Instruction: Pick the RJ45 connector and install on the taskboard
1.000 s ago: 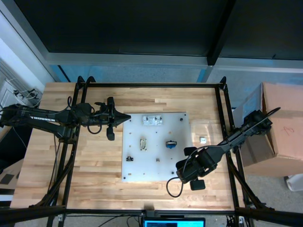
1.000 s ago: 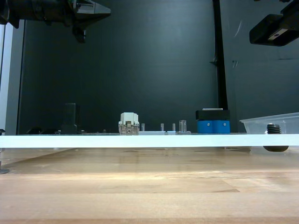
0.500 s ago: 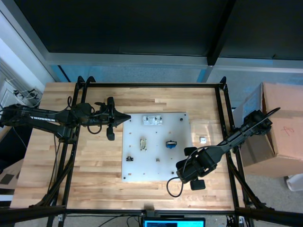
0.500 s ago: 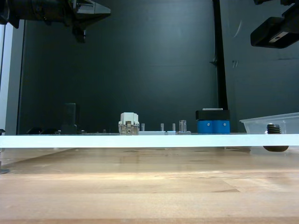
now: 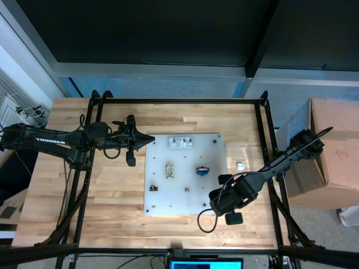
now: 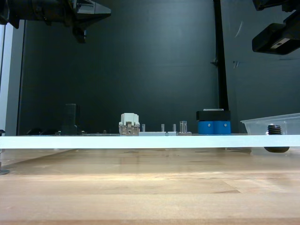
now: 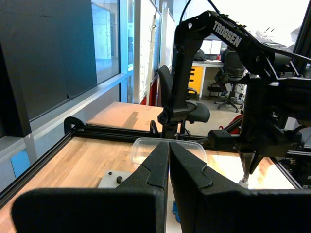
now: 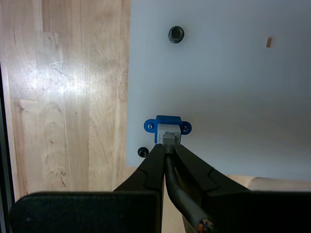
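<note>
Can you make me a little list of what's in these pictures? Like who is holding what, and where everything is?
connector: held by the right gripper, clear of its seat, lined up with the socket in the right wrist view
right gripper: raised above the board's right side, fingers shut on the connector
left gripper: raised by the board's far left corner, fingers shut, holding nothing
socket: blue, on the white board, nothing plugged in

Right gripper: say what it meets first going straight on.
Likely the blue socket on the white board: the right gripper, high above it, is shut on the plug, aimed there. Left gripper, shut, hangs by the board's left edge.
</note>
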Controlling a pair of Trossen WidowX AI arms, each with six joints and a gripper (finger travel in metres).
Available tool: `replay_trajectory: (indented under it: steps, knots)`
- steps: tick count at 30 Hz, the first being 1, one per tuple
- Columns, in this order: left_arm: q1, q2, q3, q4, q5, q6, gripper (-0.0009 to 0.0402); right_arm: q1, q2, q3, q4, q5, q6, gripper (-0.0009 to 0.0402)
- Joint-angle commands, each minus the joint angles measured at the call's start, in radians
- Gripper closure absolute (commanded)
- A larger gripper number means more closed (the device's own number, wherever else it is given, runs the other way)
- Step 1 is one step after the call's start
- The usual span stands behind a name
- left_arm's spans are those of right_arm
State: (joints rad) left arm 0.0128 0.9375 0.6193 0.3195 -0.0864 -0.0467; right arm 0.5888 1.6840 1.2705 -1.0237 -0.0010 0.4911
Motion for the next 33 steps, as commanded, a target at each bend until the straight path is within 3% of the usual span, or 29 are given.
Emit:
replay_trajectory:
  steps: [1, 10, 33]
  knots:
    - [0.0, 0.0, 0.0, 0.0, 0.0, 0.0, 0.0393, 0.0, 0.006, -0.01, -0.001, 0.0, -0.001, 0.0393]
    - [0.0, 0.0, 0.0, 0.0, 0.0, 0.0, 0.0393, 0.0, -0.003, -0.01, 0.002, 0.0, -0.001, 0.0385]
    - [0.0, 0.0, 0.0, 0.0, 0.0, 0.0, 0.0393, 0.0, -0.071, -0.004, -0.006, 0.0, 0.002, 0.028]
